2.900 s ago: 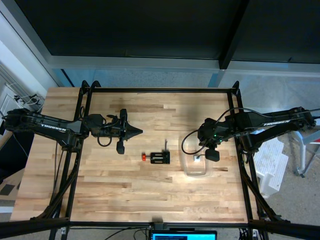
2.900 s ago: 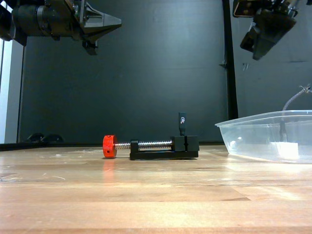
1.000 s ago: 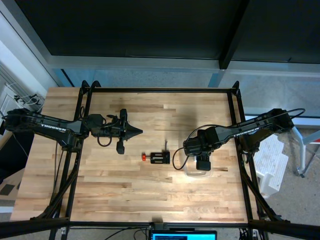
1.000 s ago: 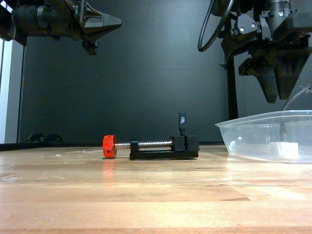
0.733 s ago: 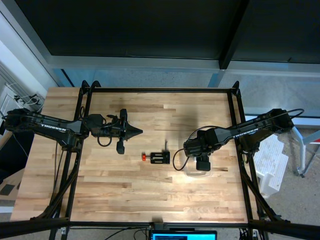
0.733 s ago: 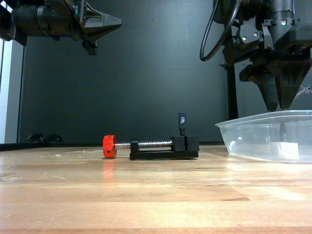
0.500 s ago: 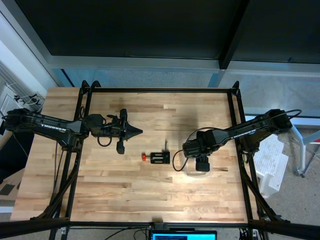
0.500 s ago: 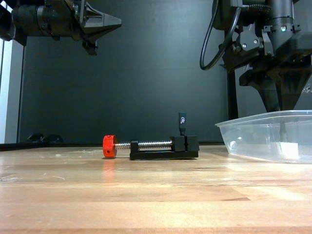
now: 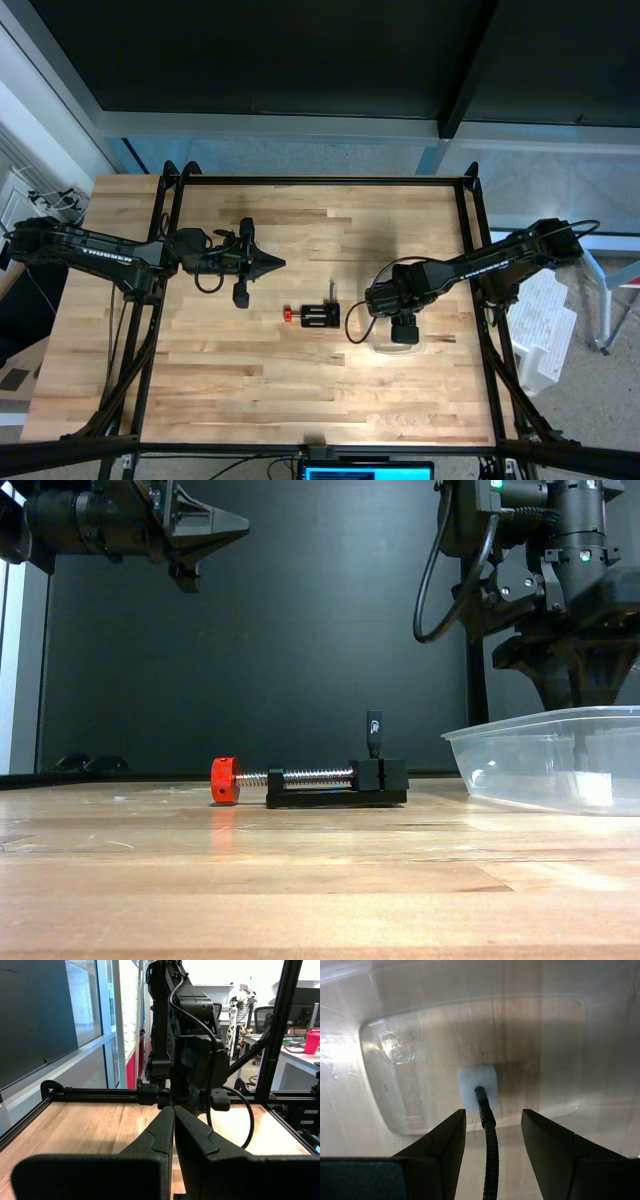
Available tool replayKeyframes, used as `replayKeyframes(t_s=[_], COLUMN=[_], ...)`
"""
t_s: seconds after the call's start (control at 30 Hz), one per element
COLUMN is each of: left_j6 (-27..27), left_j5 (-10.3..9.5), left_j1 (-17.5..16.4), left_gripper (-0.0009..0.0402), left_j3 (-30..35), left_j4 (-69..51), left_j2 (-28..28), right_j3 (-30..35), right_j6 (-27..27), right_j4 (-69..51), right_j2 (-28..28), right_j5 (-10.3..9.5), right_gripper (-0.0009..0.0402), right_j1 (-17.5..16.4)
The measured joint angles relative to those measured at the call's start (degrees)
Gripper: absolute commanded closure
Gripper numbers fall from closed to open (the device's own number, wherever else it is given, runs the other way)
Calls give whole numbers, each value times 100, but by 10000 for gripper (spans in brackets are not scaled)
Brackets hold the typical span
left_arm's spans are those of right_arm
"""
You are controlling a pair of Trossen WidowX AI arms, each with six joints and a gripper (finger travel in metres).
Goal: Pick the USB-C connector and install on taskboard
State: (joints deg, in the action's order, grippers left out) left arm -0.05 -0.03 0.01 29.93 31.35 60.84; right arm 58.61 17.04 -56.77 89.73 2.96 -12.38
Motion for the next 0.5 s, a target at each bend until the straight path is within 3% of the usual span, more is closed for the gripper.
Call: replayKeyframes(t_s=[0.5], left_j6=[2], left_j5=[-2], left_j1=[0], left_gripper=[393], left_j3=[2], left_j4=[0], left_j2=[0], right_j3=[-243], right_j6=[0], right_j4=[352], right_j2=[0], right_j5=[-13], right_gripper=[245], right_j1=[0])
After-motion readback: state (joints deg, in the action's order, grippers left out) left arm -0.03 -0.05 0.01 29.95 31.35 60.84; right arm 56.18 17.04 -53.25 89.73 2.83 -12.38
